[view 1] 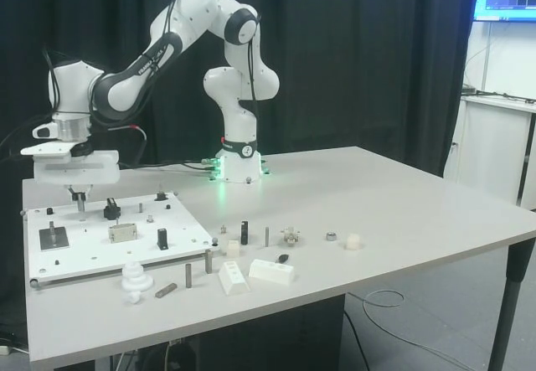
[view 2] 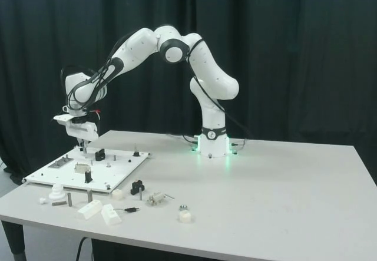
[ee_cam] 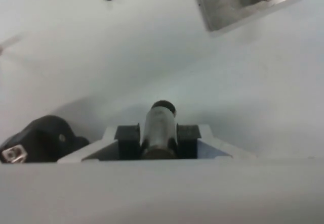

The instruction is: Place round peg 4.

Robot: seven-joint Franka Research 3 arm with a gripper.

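Looking from the left in the first room view, you see the gripper [view 1: 79,193] low over the far left corner of the white board [view 1: 180,233], clenched on the peg [ee_cam: 159,130], held upright. Should the peg sit tilted against its hole, it could jam. Spare parts [view 1: 251,270] lie rightward.

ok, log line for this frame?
phase: placing | gripper: shut on round peg | position: over white board, far corner | peg: upright, above board | release: not yet
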